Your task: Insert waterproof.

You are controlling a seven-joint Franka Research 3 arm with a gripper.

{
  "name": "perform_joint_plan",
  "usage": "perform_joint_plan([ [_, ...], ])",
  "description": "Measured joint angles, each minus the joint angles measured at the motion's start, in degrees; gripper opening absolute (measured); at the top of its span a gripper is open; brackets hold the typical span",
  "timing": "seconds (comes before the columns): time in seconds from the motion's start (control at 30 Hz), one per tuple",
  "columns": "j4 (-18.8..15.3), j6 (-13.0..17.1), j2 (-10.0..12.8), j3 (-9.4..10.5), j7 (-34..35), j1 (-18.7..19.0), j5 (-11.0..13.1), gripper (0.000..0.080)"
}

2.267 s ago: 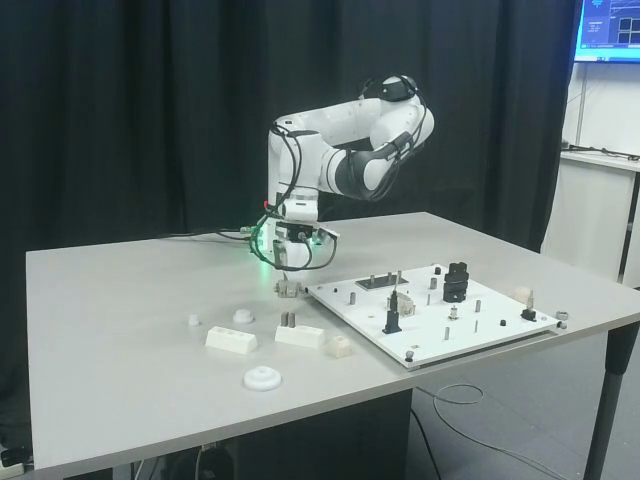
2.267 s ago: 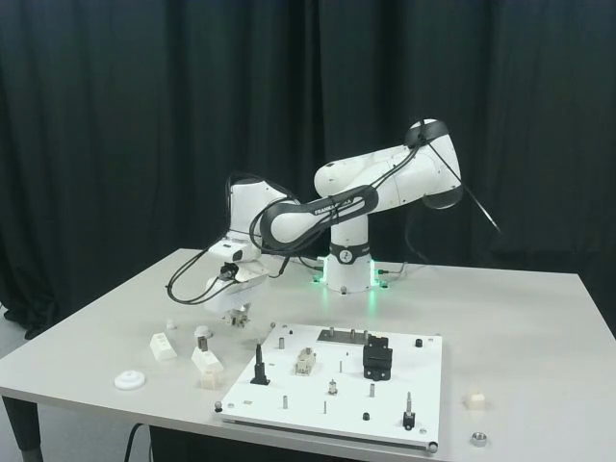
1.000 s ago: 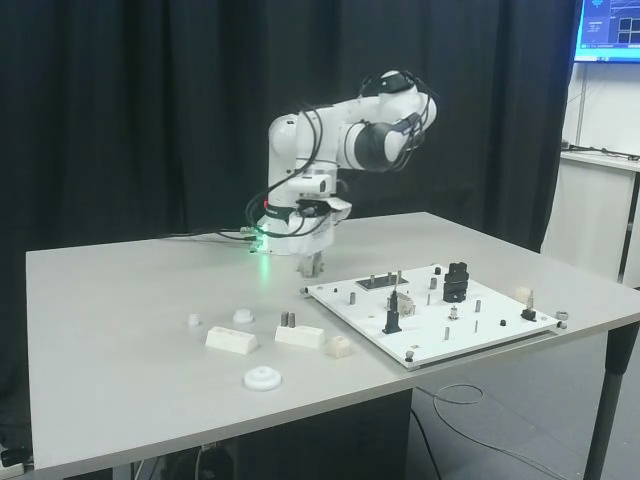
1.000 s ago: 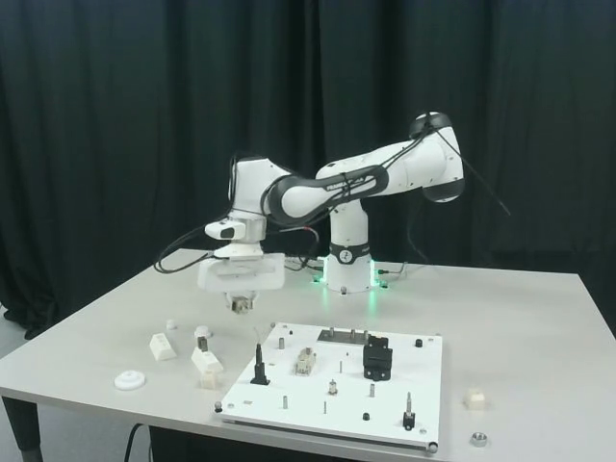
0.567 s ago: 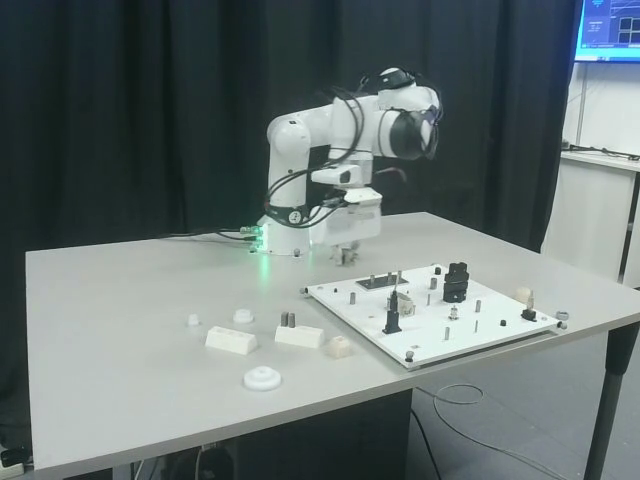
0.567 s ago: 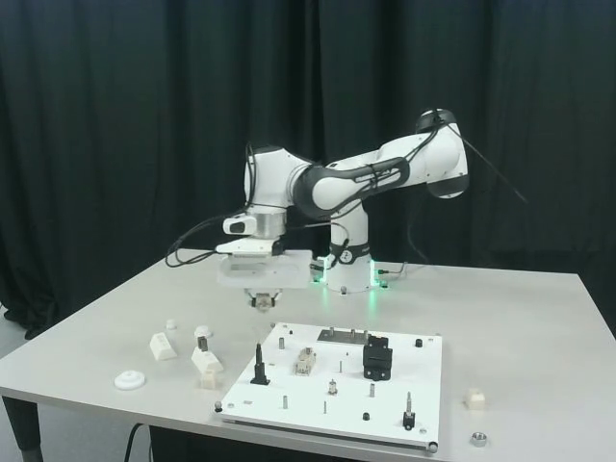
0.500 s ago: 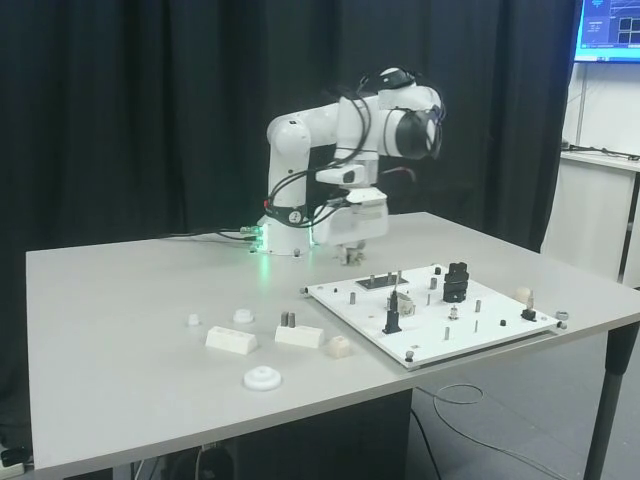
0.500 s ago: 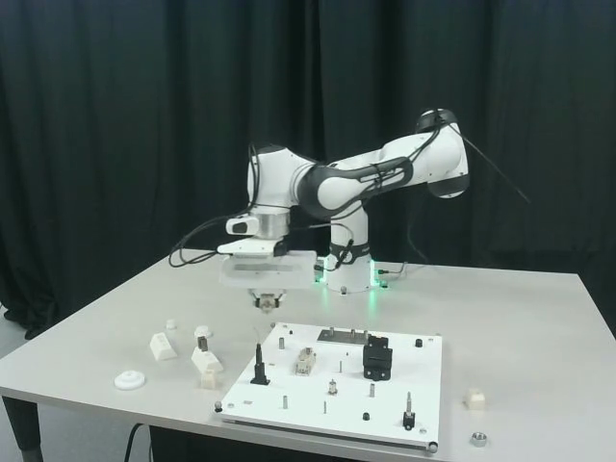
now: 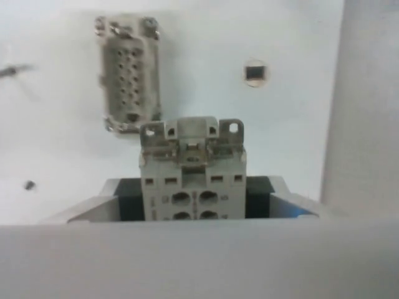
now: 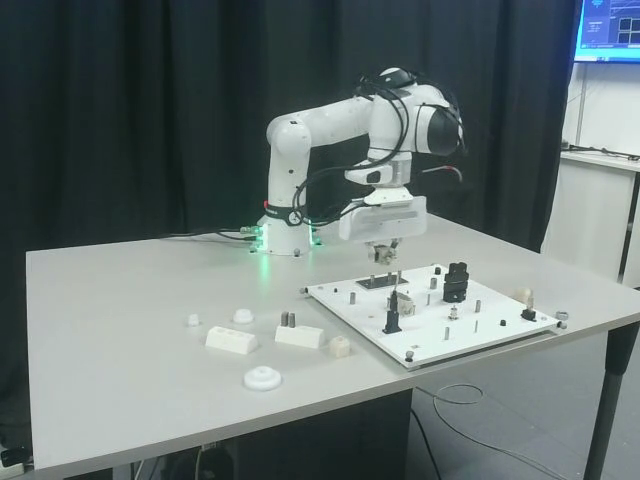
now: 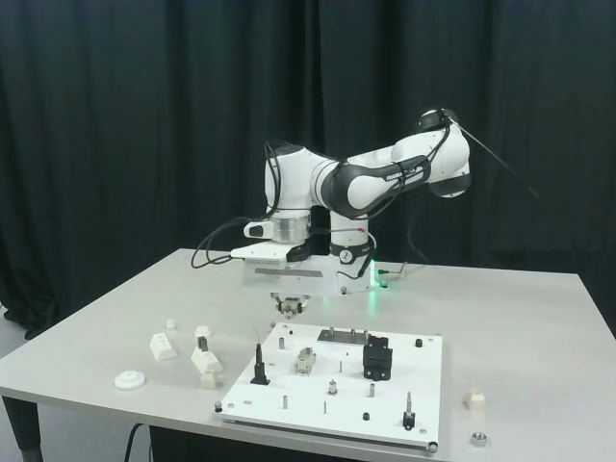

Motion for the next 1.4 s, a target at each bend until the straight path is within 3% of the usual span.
perform_joint_plan([
  [0.23,2.0,0.5,0.0,1.57,4.7,-0.3,0.6,0.0318],
  [0.77,4.9,6.7,0.0,6.82,5.8,-1.5,1.6,0.0318],
  [1.4,5.5,9.1,0.0,9.92,5.8,-1.9,1.6,0.0318],
])
